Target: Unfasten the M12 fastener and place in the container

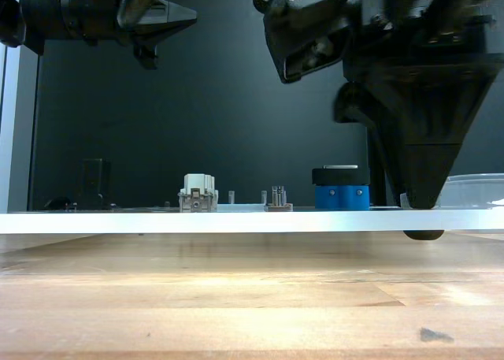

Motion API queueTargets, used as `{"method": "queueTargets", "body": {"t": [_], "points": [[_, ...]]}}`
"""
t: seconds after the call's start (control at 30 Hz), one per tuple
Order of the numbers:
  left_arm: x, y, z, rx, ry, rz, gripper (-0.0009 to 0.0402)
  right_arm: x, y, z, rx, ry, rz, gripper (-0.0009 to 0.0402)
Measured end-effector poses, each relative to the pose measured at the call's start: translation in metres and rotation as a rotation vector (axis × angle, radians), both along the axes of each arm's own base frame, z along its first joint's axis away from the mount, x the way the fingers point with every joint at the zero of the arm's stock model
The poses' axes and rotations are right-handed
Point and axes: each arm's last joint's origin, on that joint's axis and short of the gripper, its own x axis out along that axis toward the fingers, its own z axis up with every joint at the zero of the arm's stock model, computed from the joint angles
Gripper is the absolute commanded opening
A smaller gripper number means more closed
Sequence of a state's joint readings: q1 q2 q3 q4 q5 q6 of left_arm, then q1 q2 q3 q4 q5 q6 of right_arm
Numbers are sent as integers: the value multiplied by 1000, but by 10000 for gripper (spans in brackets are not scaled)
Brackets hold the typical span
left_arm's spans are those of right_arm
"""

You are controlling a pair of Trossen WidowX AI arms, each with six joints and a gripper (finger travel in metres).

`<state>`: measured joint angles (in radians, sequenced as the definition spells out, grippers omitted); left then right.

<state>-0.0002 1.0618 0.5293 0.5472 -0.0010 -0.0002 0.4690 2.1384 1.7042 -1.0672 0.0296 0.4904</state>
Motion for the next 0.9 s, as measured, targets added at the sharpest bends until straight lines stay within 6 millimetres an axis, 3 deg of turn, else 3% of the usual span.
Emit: {"method": "queueTargets", "body": {"t": [0.6, 0.9], "points": [[0, 0, 0, 0, 0, 0, 0, 1, 1, 0, -71, -21, 944, 43], [0, 0, 0, 0, 0, 0, 0, 1, 1, 0, -93, -28, 1183, 44]]}}
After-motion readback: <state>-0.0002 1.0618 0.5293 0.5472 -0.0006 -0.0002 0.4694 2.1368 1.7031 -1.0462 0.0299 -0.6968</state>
